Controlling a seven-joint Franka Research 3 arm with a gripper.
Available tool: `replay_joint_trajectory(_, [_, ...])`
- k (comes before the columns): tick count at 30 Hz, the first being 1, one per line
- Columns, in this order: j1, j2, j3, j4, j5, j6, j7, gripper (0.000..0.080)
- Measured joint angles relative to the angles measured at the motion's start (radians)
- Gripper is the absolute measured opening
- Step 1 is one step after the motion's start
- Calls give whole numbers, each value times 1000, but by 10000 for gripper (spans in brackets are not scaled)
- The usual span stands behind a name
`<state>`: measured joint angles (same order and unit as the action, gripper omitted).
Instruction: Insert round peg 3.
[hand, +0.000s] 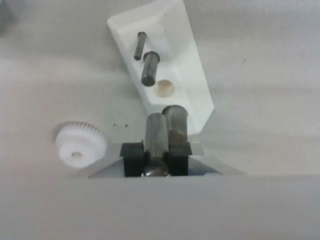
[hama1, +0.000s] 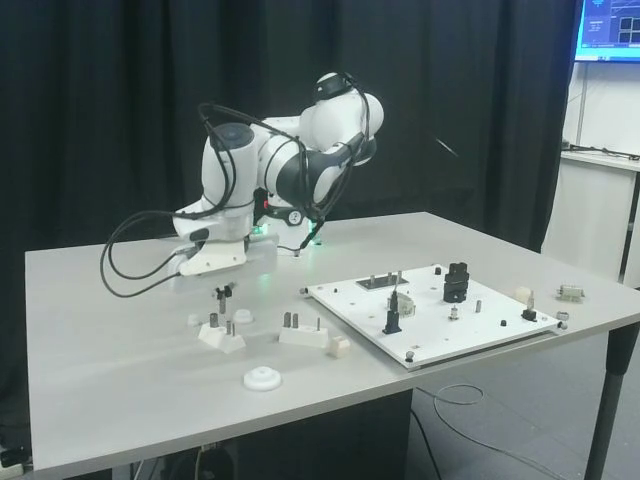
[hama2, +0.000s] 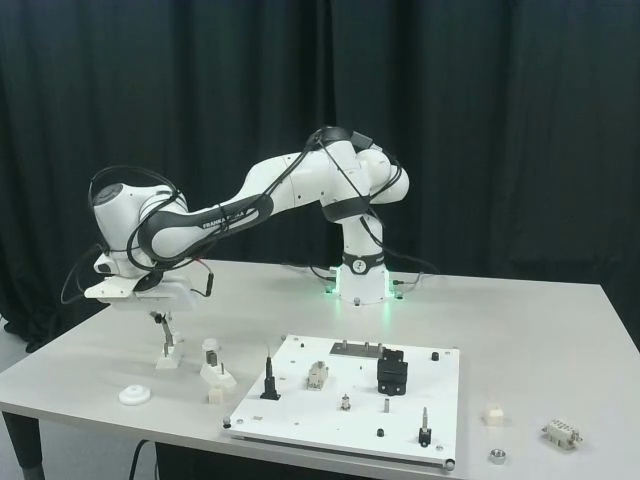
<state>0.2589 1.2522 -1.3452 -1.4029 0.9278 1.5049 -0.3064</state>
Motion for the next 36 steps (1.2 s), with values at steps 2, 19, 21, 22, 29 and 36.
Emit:
replay_joint_trajectory(2, [4, 0, -10, 0, 5, -6, 0, 99])
replay_joint_trajectory(19, [17, 15, -50, 0, 38, -15, -3, 99])
replay_joint_trajectory(21, [18, 18, -52, 0, 43, -15, -5, 99])
replay_joint_trajectory(22, [18, 18, -53, 0, 43, -15, -5, 99])
replay_joint_trajectory(29, [20, 21, -55, 0, 50, -16, -6, 99])
replay_joint_trajectory(36, [26, 21, -59, 0, 64, -24, -6, 99])
